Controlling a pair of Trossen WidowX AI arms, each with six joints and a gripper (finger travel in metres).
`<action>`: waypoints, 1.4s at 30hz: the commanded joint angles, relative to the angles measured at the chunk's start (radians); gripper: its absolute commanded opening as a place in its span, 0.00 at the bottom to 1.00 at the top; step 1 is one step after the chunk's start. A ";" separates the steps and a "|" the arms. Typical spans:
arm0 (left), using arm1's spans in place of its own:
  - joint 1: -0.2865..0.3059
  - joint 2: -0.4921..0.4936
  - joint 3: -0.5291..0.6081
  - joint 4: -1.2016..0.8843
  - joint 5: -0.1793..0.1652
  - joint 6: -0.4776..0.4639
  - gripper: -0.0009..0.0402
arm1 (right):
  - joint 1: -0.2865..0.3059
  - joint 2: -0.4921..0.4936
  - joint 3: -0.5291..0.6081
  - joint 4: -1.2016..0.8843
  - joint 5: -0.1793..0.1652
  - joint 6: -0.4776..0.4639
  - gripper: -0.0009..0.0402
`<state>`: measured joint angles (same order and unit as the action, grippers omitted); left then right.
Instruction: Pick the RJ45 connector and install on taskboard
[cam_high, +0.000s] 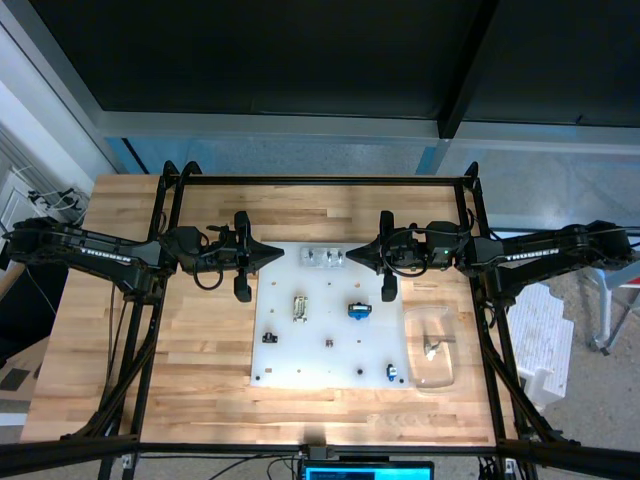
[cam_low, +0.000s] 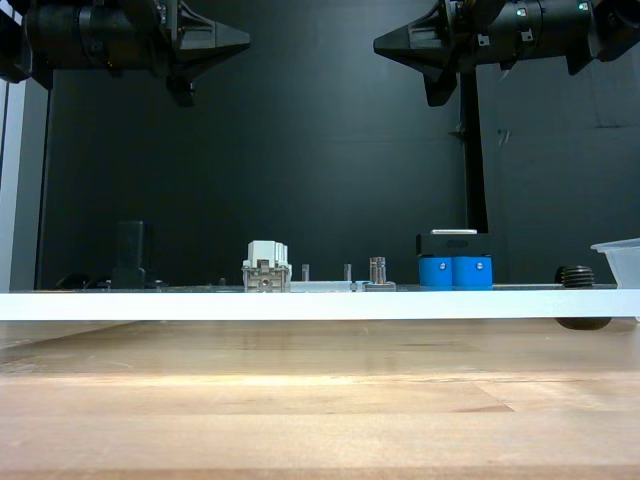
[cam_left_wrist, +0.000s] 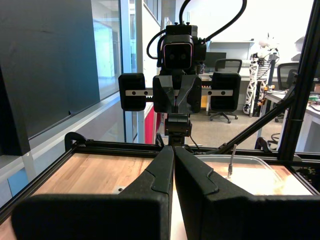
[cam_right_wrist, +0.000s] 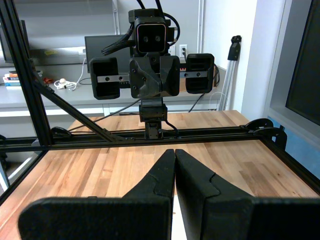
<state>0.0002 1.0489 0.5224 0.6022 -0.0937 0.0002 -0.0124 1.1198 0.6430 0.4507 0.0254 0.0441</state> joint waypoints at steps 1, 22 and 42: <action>0.000 0.000 0.000 0.000 0.000 0.000 0.02 | 0.000 0.000 0.001 0.000 0.000 0.000 0.02; 0.000 0.000 0.000 0.000 0.000 0.000 0.02 | 0.000 0.000 0.001 0.002 0.009 -0.006 0.02; 0.000 0.000 0.000 0.000 0.000 0.000 0.02 | 0.004 -0.117 0.023 -0.332 -0.045 0.036 0.02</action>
<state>-0.0002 1.0489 0.5224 0.6022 -0.0940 -0.0002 -0.0101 1.0241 0.6590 0.1616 -0.0204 0.0902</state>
